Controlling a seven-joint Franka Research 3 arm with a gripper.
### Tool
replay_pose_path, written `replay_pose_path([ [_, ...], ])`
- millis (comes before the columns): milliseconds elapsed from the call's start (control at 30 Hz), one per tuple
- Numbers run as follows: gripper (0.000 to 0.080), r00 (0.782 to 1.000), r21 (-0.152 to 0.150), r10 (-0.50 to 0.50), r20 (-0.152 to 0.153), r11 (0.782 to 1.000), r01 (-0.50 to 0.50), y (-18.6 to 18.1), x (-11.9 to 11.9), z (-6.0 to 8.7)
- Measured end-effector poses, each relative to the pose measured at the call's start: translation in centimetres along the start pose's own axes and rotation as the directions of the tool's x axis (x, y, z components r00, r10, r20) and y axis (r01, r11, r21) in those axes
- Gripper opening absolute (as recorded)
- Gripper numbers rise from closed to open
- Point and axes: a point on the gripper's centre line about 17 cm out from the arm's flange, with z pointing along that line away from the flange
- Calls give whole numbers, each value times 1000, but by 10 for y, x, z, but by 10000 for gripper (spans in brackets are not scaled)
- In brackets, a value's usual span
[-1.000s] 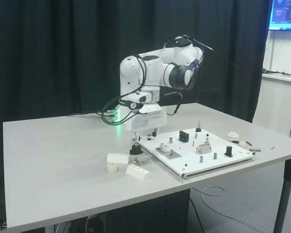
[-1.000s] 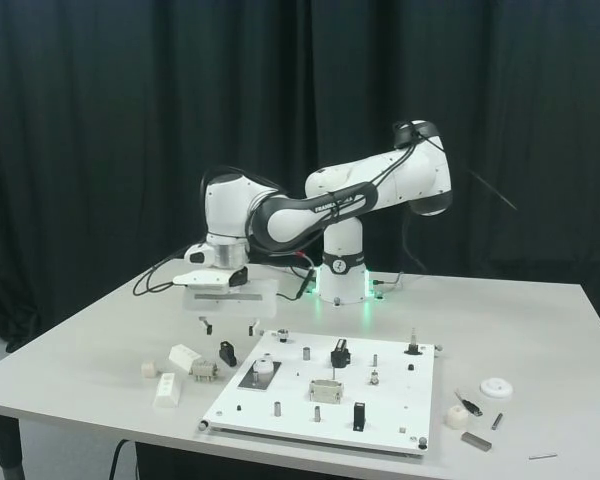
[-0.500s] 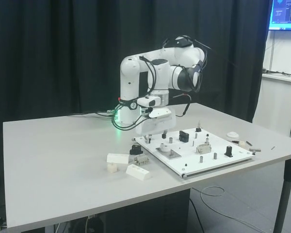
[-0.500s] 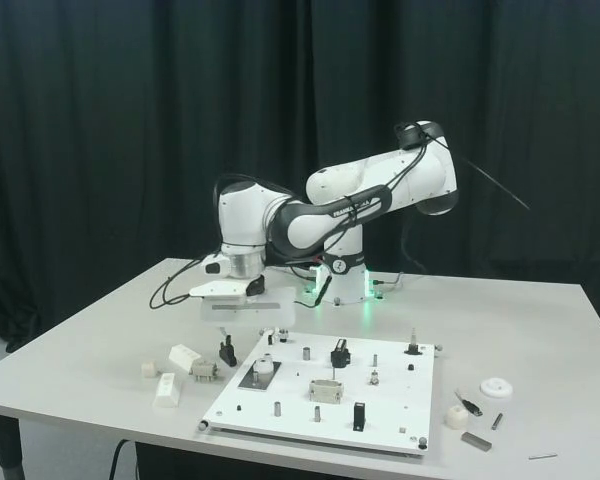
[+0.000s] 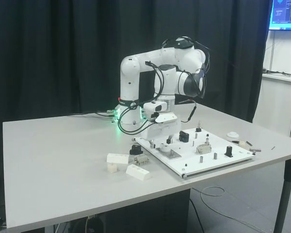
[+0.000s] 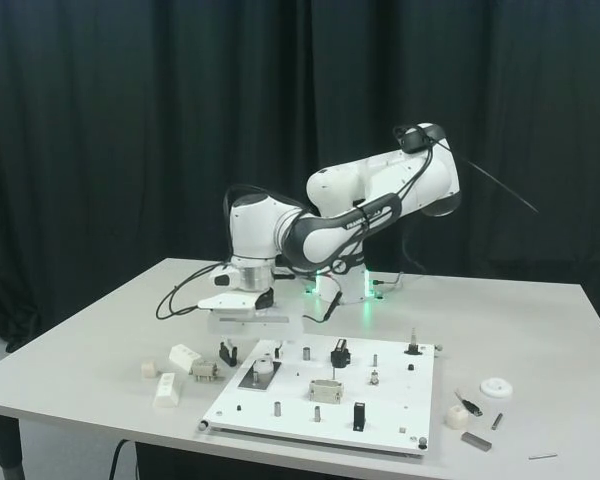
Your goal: Remove medium gear.
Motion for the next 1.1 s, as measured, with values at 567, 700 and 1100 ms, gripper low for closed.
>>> replay_pose_path([
  [567, 800, 1000, -43, -2, -26, 999, 1, 4, 16, 15],
  [700, 800, 1000, -45, -4, -28, 999, 2, 4, 18, 17],
  [1100, 778, 999, -32, 7, -32, 999, -8, -1, 22, 18],
])
